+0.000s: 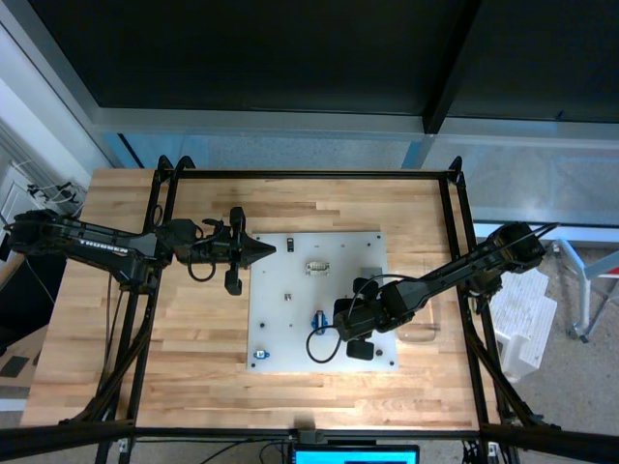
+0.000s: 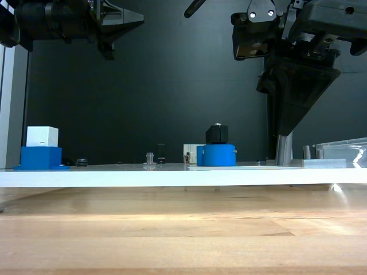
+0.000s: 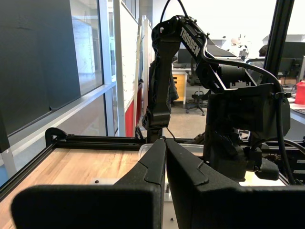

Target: Pick the 16mm cylinder and install on the taskboard

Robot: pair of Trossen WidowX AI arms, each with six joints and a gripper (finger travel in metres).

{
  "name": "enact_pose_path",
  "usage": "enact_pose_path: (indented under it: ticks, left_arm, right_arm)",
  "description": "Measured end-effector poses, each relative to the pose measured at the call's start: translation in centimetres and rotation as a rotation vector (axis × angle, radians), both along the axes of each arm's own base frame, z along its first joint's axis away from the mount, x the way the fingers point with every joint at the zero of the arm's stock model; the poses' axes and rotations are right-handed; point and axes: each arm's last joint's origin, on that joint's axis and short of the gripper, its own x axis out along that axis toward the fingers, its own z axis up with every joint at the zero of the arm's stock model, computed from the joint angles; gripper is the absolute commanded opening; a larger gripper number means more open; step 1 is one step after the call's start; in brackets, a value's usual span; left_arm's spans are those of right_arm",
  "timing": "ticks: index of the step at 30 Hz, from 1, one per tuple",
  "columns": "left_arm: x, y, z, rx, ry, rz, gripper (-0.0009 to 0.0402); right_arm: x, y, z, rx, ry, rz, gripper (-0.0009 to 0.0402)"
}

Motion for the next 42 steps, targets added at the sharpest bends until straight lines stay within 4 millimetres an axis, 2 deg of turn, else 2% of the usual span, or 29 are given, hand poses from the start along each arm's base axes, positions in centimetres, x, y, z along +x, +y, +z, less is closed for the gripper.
enact_pose_path:
  ticks: [3, 9, 12, 16, 20, 25, 35, 42]
  left_arm:
    - [0.0, 0.0, 0.0, 0.0, 0.0, 0.0, 0.0]
    - [0.0, 0.0, 0.0, 0.0, 0.0, 0.0, 0.0]
    - [0.0, 0.0, 0.0, 0.0, 0.0, 0.0, 0.0]
    - [0.0, 0.0, 0.0, 0.0, 0.001, 0.0, 0.0]
    - [0.0, 0.0, 0.0, 0.0, 0.0, 0.0, 0.0]
    - [0.0, 0.0, 0.0, 0.0, 0.001, 0.0, 0.0]
    - [0.0, 0.0, 0.0, 0.0, 0.0, 0.0, 0.0]
    - [0.0, 0.0, 0.0, 0.0, 0.0, 0.0, 0.0]
  right_arm:
    - [0.0, 0.0, 0.0, 0.0, 0.0, 0.001, 0.0033]
    - [0.0, 0.1, 0.0, 0.005, -0.003, 0.004, 0.0111]
    - [-0.3, 0.1, -0.8, 0.012, 0.052, 0.013, 0.0147]
    - [-0.1, 0.2, 0.3, 0.021, -0.009, 0.011, 0.0186]
    - [-0.3, 0.1, 0.1, 0.001, 0.005, 0.003, 0.0212]
    - [-0.4, 0.1, 0.6, -0.005, -0.008, 0.002, 0.0227]
    - [-0.7, -0.1, 1.3, -0.011, -0.022, -0.002, 0.0229]
    - [0.1, 0.4, 1.9, -0.036, -0.002, 0.16, 0.0226]
